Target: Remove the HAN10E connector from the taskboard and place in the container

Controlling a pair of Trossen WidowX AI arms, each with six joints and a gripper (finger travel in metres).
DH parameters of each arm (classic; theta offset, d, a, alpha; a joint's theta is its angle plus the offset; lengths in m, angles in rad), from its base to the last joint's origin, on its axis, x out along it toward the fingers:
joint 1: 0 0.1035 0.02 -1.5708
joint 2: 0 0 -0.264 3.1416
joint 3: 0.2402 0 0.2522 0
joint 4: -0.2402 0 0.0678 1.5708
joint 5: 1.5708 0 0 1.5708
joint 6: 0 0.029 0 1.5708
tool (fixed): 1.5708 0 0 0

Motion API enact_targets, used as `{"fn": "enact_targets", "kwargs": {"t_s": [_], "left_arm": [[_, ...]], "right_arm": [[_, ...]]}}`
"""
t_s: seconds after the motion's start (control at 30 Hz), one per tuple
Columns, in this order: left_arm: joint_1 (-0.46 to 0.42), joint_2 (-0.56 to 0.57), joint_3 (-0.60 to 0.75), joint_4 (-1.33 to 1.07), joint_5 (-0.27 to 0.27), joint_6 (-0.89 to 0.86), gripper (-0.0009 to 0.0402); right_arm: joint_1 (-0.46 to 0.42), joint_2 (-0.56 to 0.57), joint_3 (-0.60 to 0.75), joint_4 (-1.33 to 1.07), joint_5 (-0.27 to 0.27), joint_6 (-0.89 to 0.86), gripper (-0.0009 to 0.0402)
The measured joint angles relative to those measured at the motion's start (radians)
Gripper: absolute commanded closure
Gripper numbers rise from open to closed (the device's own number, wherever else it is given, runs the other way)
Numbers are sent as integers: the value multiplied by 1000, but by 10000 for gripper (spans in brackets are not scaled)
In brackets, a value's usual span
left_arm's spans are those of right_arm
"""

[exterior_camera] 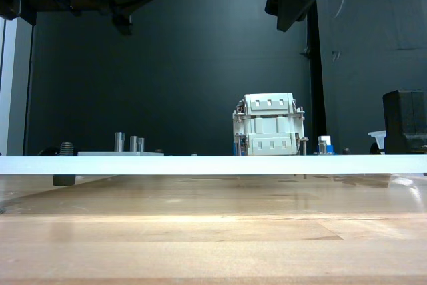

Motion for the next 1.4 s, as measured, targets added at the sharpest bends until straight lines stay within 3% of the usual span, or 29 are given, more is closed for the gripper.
{"fn": "enact_targets", "kwargs": {"t_s": [0.17, 0.33, 0.8, 0.93, 1.4], "left_arm": [[0, 0, 0, 0, 0, 0, 393], [0, 0, 0, 0, 0, 0, 393], [0, 0, 0, 0, 0, 0, 393], [0, 0, 0, 0, 0, 0, 393], [0, 0, 0, 0, 0, 0, 393]], "right_arm": [[10, 90, 116, -77, -1, 10, 346], [12, 163, 195, -112, -1, 10, 285], [48, 310, 209, -105, -1, 20, 92], [57, 340, 209, -92, -2, 21, 76], [56, 365, 143, 30, -1, 17, 76]]}}
